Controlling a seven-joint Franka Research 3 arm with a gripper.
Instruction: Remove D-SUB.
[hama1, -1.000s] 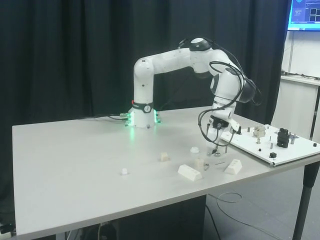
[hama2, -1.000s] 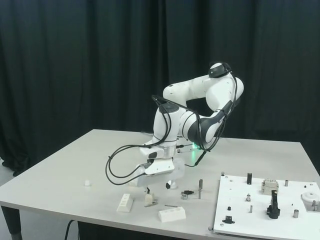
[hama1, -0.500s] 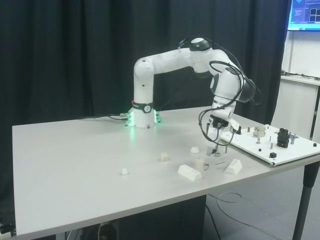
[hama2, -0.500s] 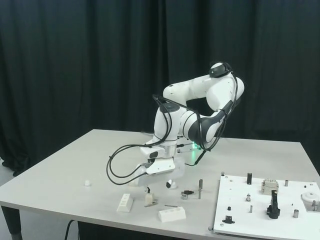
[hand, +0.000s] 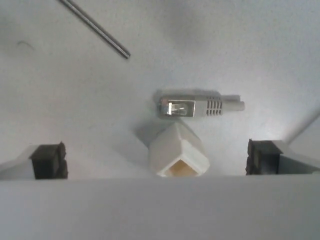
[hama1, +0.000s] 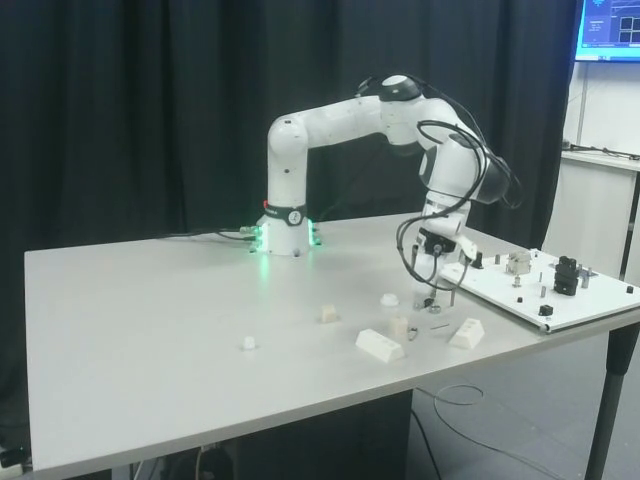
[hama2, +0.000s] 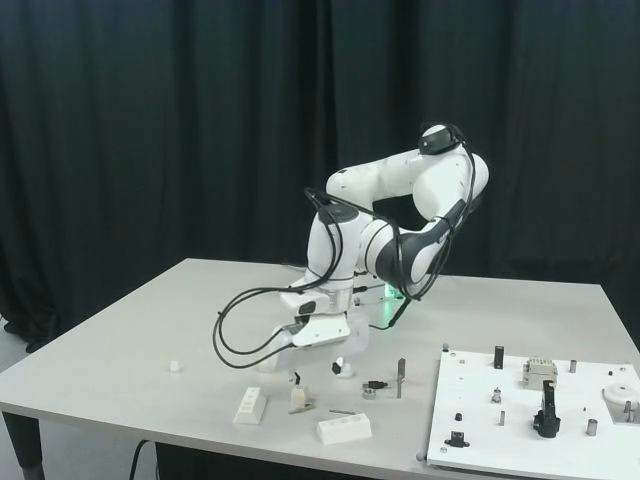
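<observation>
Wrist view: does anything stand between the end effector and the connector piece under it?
Nothing visible does. The end effector is open, and the white housing lies on the table between its fingers, with bare surface on both sides. A grey plug lies just beyond the housing, and a thin metal rod farther off.
</observation>
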